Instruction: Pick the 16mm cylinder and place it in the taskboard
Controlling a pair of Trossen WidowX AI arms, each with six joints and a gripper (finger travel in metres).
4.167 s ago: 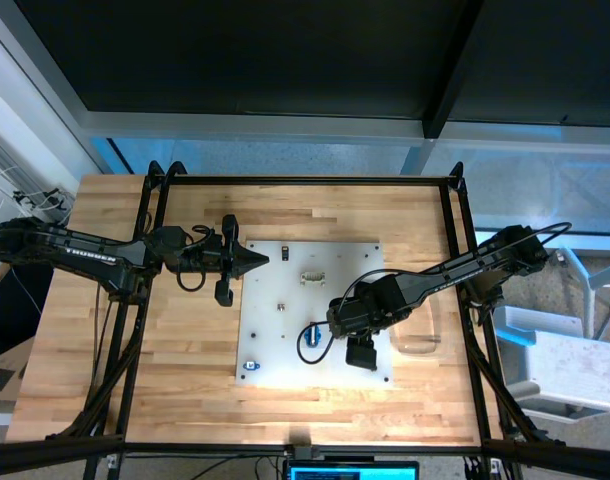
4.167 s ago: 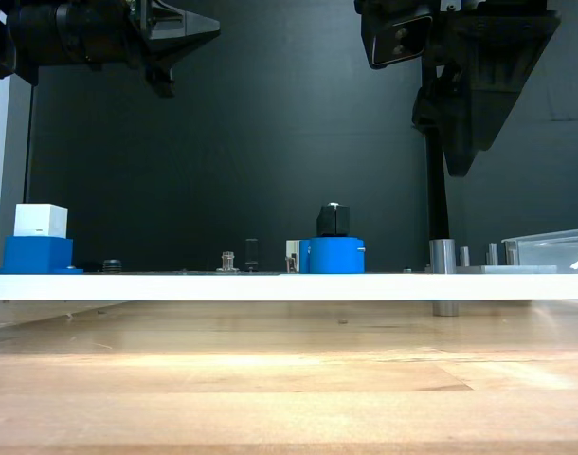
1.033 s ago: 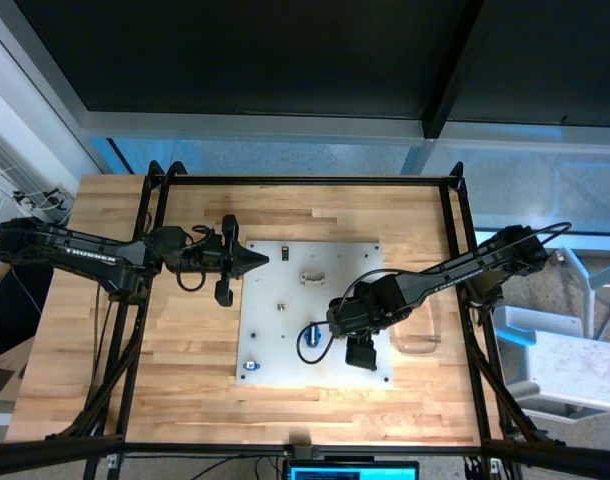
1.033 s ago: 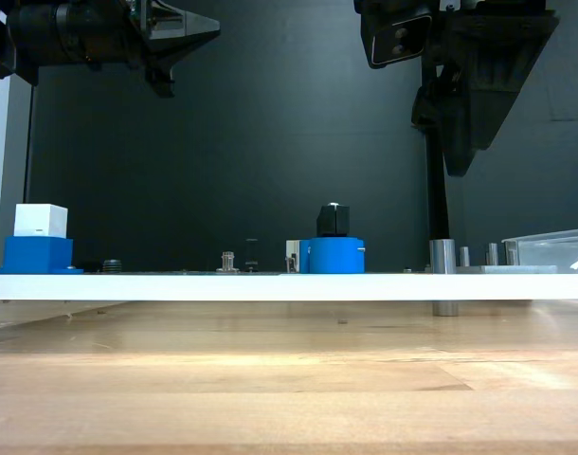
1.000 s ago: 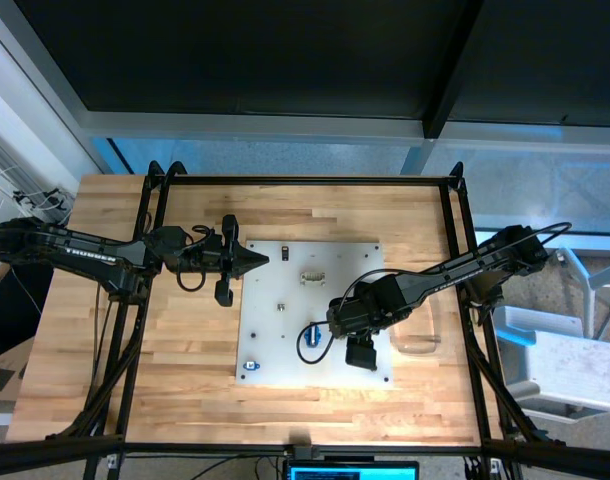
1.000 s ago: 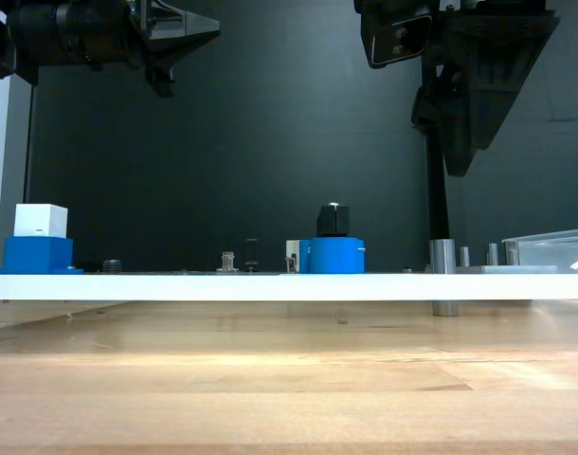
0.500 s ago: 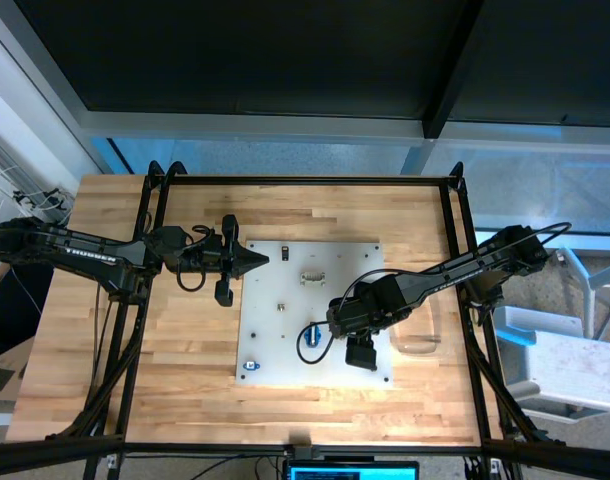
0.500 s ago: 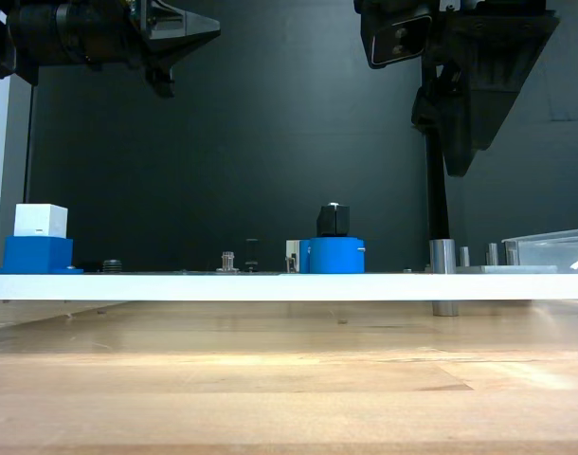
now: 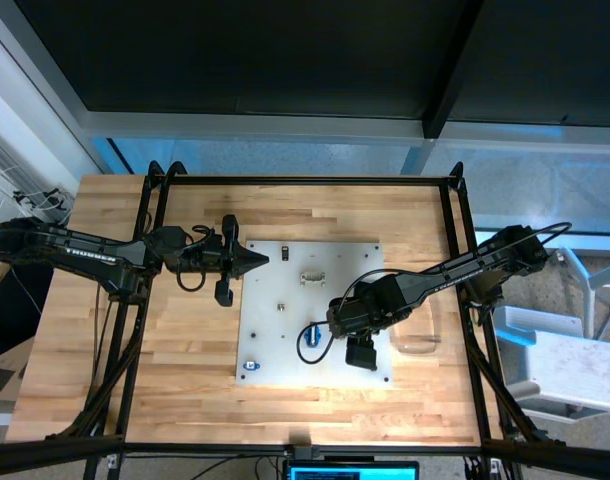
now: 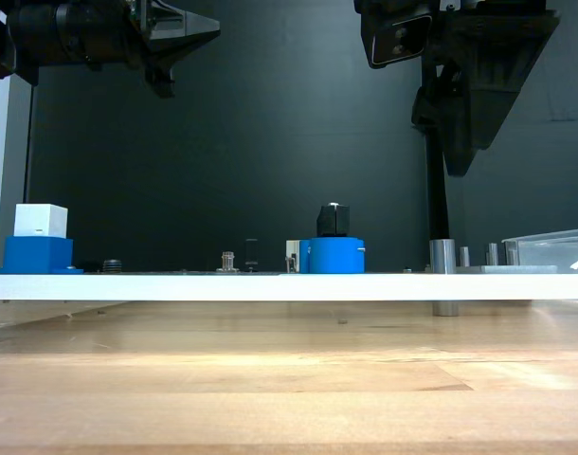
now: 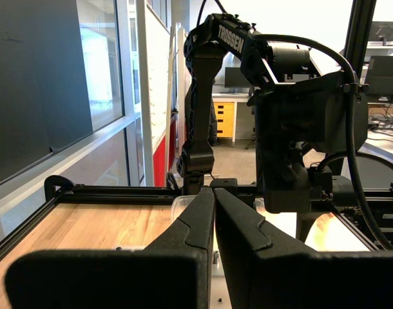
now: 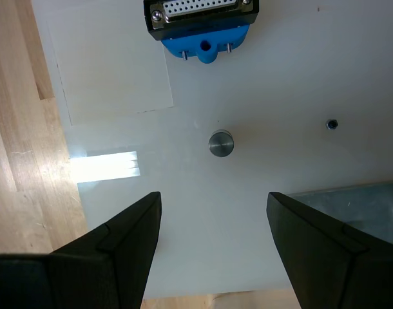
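Table (image 9: 185,340): wood strips laid side by side, pale, smooth, with a low satin sheen

Taskboard (image 9: 285,345): flat white plate, smooth and matt, with a patch of bright glare in the right wrist view

Cylinder (image 12: 221,143), standing in the taskboard: bare grey metal with a dull sheen

Block (image 12: 351,199): grey metal, matt

Connector (image 12: 200,26): blue plastic body, bright metal shell

Fitting (image 10: 336,256): blue plastic, matt

Tray (image 10: 554,248): clear plastic, glossy

Left gripper (image 11: 214,193), raised over the taskboard's left edge, and right gripper (image 12: 212,251), above the cylinder: black plastic fingers, matt
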